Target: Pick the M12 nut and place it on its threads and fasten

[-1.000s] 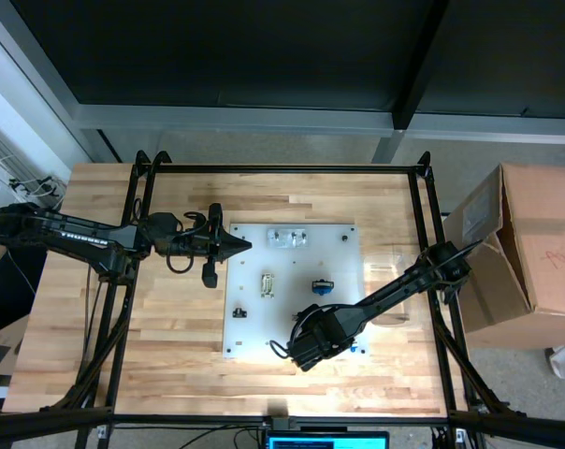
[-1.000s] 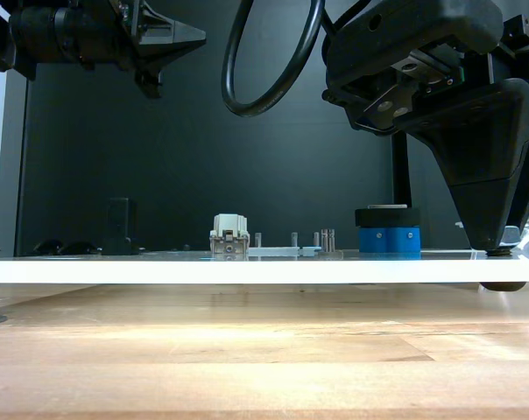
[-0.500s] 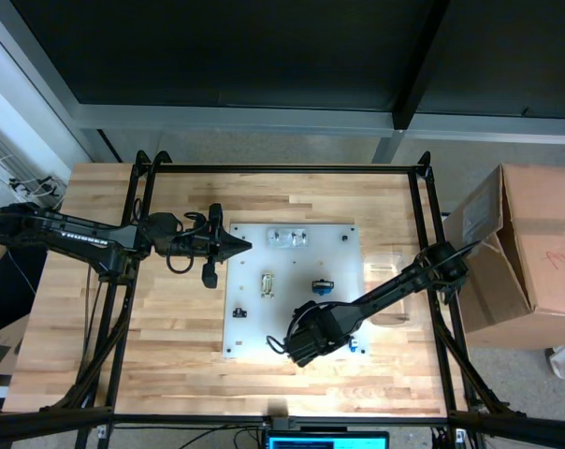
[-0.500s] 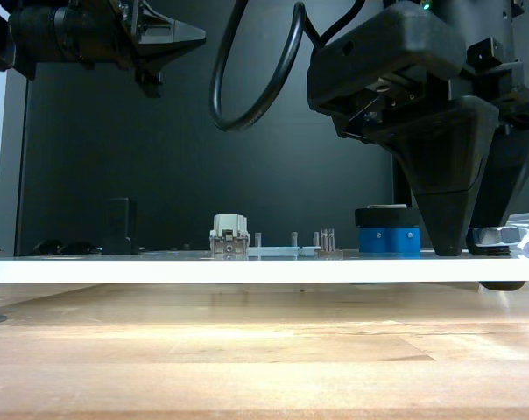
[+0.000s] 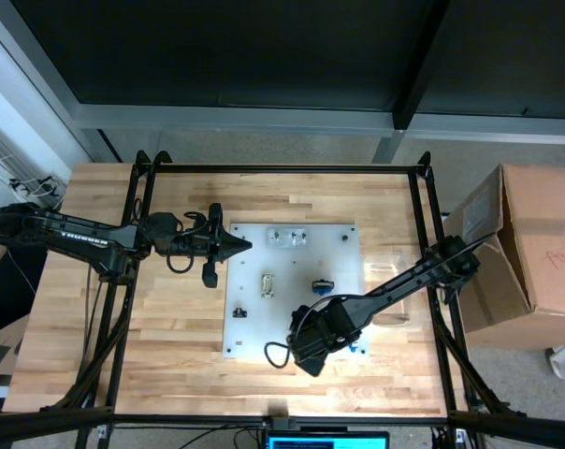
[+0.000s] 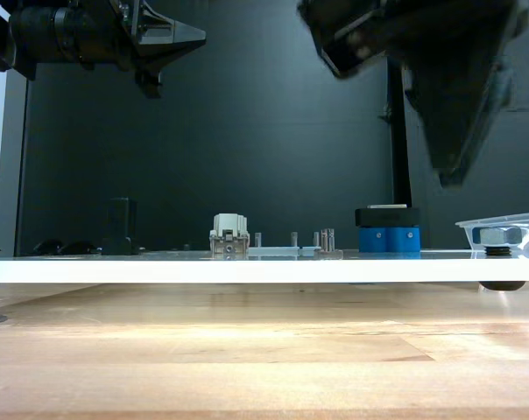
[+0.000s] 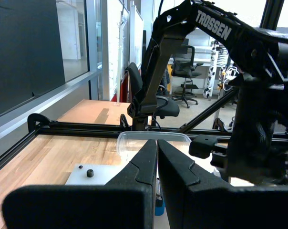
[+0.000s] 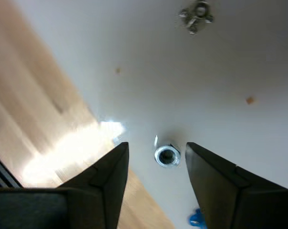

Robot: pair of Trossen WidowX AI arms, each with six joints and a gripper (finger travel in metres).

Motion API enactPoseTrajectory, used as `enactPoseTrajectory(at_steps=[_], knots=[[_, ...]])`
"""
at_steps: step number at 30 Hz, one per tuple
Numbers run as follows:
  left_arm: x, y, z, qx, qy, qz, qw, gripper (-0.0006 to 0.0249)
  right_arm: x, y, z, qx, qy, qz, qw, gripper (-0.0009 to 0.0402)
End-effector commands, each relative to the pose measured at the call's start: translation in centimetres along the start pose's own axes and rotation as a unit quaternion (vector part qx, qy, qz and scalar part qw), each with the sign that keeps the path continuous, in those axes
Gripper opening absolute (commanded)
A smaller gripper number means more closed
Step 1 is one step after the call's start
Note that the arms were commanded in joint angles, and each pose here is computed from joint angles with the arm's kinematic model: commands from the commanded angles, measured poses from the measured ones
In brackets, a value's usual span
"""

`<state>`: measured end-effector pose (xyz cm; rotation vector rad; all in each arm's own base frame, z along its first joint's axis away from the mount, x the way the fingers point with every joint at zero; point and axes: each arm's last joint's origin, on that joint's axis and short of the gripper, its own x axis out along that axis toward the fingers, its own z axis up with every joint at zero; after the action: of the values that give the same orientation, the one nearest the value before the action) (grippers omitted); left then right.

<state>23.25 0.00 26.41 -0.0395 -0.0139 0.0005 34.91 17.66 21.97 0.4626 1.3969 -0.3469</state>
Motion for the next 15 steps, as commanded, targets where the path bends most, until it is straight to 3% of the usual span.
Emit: enactPoseTrajectory(at_steps=[1, 6, 10, 15], knots=[[0.0, 0.0, 0.0, 0.0, 0.0, 0.0, 1.0, 0.0, -0.3, -0.4, -0.3, -0.079, 0.008, -0.01, 0.997, 0.0105], [0.0, 0.0, 0.0, 0.0, 0.0, 0.0, 1.0, 0.0, 0.2, -0.9, -0.7, -0.142, 0.023, -0.023, 0.989, -0.0008], [0.0, 0.0, 0.0, 0.0, 0.0, 0.0, 1.0, 0.0, 0.8, -1.1, -1.0, -0.178, 0.03, -0.032, 0.983, 0.0016], [0.0, 0.0, 0.0, 0.0, 0.0, 0.0, 1.0, 0.0, 1.4, -1.4, -1.3, -0.218, 0.037, -0.037, 0.975, -0.0002]])
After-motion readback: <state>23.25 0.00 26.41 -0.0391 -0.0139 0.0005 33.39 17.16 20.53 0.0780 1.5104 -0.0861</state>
